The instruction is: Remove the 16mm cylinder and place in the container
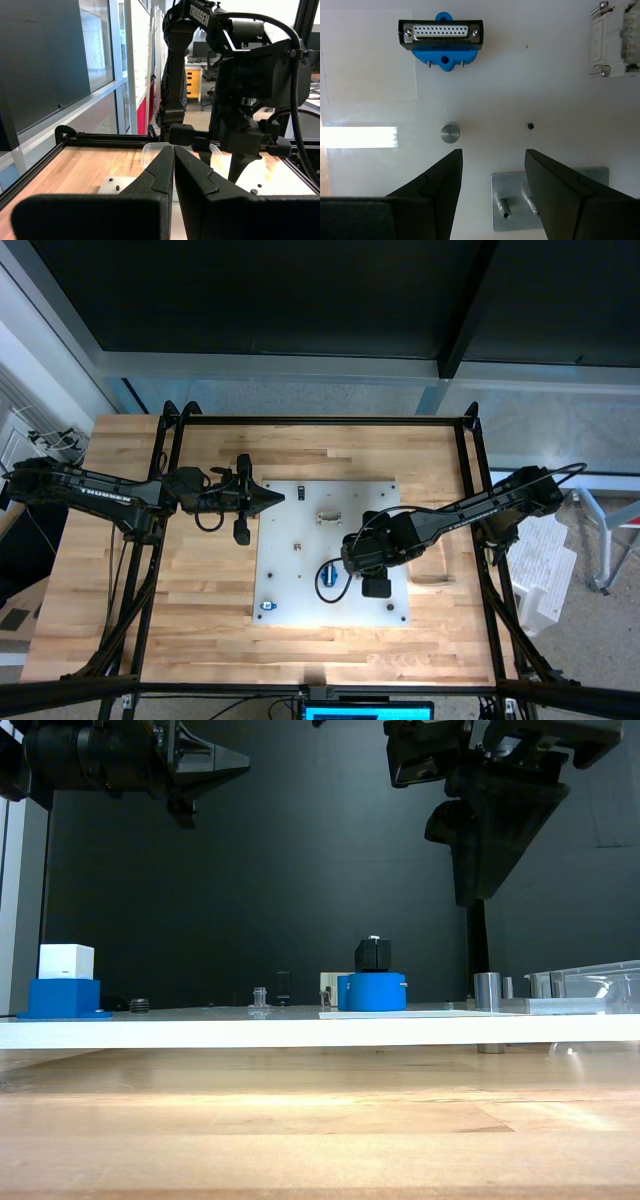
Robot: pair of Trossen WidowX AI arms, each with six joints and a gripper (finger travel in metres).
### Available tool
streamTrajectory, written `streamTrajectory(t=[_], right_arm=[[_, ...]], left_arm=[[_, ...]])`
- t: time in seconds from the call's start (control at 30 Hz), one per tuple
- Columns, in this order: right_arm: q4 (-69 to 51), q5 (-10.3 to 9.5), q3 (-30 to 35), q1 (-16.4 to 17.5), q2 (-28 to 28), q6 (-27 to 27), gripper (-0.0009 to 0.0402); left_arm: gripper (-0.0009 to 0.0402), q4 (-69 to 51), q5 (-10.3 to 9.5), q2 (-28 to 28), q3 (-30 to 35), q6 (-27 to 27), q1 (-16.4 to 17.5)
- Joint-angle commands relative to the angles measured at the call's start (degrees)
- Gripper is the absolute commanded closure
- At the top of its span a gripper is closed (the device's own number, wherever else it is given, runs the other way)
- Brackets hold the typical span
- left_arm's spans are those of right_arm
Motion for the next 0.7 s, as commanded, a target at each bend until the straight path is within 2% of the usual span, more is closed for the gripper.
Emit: streamTrajectory(t=[0.03, 0.23, 0.7], right_arm=[[0.35, -0.02, -0.48, 0.09, -0.02, 0.07, 0.0219], [0.74, -0.96, -0.44, 0.11, 2.19, -0.13, 0.0219], [2.27, -1.03, -0.72, 0.24, 4.57, 0.02, 0.022]], left_arm=[[0.0393, 0.02, 0.02, 0.02, 0.02, 0.0, 0.0], [0.0393, 0.02, 0.02, 0.02, 0.02, 0.0, 0.02], [0.0393, 0.02, 0.02, 0.02, 0.02, 0.0, 0.02]])
